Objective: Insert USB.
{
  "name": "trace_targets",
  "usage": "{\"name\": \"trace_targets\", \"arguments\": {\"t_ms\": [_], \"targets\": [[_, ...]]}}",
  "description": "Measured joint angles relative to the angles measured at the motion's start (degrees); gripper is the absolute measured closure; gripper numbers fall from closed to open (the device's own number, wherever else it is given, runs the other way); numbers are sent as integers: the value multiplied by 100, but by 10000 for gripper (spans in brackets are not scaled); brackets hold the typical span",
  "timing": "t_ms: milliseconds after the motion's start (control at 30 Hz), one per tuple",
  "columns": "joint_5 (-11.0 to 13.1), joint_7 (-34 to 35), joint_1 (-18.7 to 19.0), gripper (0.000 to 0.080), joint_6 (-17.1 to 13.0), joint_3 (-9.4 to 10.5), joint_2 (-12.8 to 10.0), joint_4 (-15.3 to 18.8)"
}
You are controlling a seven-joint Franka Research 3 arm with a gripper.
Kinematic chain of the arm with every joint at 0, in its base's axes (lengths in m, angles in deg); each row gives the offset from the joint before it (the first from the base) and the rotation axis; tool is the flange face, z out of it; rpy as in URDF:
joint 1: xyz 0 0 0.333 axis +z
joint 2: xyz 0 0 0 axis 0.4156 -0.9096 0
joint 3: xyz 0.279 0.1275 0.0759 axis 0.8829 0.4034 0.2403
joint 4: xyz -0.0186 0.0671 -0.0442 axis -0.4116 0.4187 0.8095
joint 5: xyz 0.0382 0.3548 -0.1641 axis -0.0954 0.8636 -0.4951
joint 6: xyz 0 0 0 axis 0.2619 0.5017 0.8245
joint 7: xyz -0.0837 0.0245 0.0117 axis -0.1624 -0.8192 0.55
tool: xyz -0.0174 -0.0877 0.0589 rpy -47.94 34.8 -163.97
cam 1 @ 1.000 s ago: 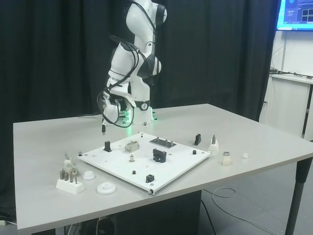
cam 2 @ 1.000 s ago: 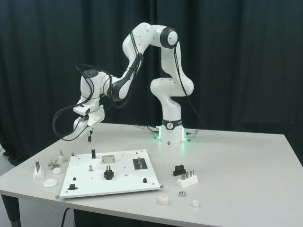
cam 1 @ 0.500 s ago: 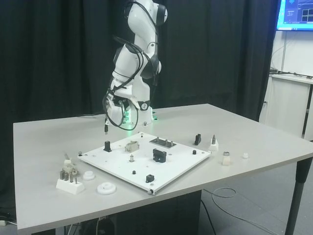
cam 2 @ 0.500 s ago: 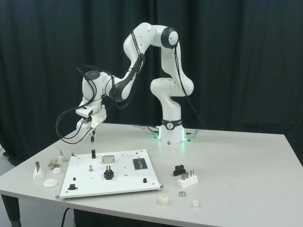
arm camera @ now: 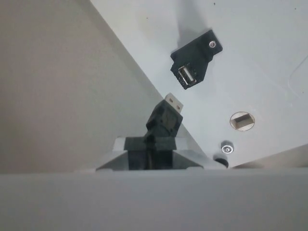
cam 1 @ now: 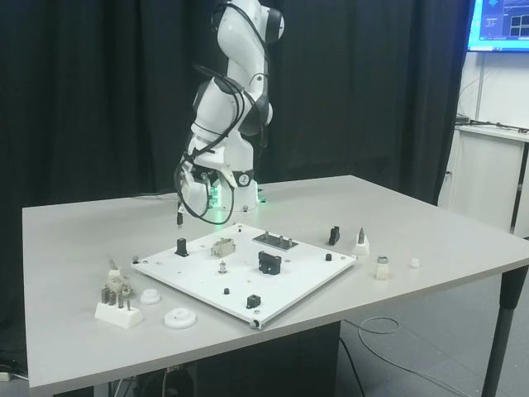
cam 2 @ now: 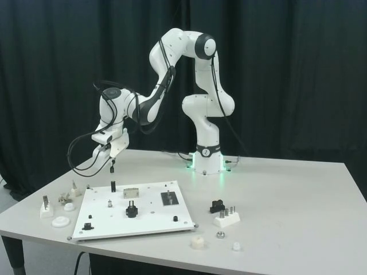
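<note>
- Wrist view shows my gripper (arm camera: 159, 144) pinching the black body of the USB plug (arm camera: 166, 118), its metal tip pointing toward the USB socket (arm camera: 192, 58) on the white board (arm camera: 260, 72).
- Plug tip and socket mouth are near but apart; the socket sits at about one o'clock from the tip, and the plug looks tilted relative to the opening.
- I judge this to be the approach step: plug in hand, hovering above the board's edge, not yet seated.
- Next I need to line the tip up squarely with the socket mouth, then push straight along the socket's axis; a skewed entry could jam or slip the plug in my grip.
- From the second room view, my gripper (cam 2: 110, 156) hangs above the board's far corner, a black cable (cam 2: 80, 157) looping beneath my wrist.
- Around the board (cam 2: 149, 220) lie small white fixtures (cam 2: 226, 216) on the grey table (cam 2: 298, 200).
- Black curtains (cam 2: 287, 69) close off the back; a screen (cam 1: 500, 25) glows at the room's two o'clock in the first room view.
</note>
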Motion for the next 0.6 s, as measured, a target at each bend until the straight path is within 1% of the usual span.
{"name": "trace_targets", "arguments": {"t_ms": [600], "targets": [[4, 111, -16, 774, -68, 71, -197, -55]]}}
